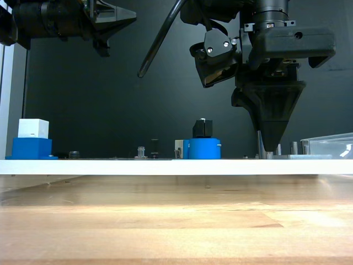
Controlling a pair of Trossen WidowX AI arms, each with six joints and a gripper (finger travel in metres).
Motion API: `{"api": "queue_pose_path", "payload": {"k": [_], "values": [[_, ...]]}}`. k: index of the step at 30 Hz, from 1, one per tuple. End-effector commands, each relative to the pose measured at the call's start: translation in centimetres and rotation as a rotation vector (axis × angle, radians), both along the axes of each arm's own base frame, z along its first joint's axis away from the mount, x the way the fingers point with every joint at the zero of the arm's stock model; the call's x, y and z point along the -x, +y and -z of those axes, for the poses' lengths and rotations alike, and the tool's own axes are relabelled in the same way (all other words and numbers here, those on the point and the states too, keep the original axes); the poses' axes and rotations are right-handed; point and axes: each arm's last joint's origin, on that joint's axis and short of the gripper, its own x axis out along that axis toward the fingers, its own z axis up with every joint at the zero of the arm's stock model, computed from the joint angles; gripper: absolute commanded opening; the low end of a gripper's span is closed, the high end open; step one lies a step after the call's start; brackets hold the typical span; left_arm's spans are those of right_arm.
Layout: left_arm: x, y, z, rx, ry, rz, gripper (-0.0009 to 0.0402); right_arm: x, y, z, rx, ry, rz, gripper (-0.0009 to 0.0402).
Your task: Pick the 16mm cylinder and place it in the taskboard
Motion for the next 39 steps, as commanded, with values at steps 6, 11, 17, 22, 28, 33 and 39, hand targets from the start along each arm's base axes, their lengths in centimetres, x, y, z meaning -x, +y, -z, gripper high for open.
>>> {"api": "queue_pose_path", "payload": {"k": [6, 11, 17, 22, 28, 33, 39], "values": [[0.0, 0.0, 0.0, 0.0, 0.0, 0.0, 0.0, 0.1, -0.1, -0.3, -0.001, -0.003, 0.004, 0.0116], [0.0, 0.0, 0.0, 0.0, 0.0, 0.0, 0.0, 0.3, -0.1, -0.6, 0.0, -0.003, 0.004, 0.0137], [0.0, 0.0, 0.0, 0.0, 0.0, 0.0, 0.0, 0.4, -0.1, -0.8, 0.002, 0.002, 0.003, 0.015], [0.0, 0.0, 0.0, 0.0, 0.0, 0.0, 0.0, 0.5, -0.2, -1.1, 0.002, -0.005, 0.003, 0.015], [0.0, 0.0, 0.0, 0.0, 0.0, 0.0, 0.0, 0.8, -0.3, -1.9, 0.009, -0.033, 0.006, 0.0151], [0.0, 0.0, 0.0, 0.0, 0.0, 0.0, 0.0, 1.2, -0.5, -3.2, 0.004, -0.07, 0.008, 0.0151], [0.0, 0.0, 0.0, 0.0, 0.0, 0.0, 0.0, 1.6, -0.6, -4.3, -0.007, -0.104, 0.008, 0.0151]]}}
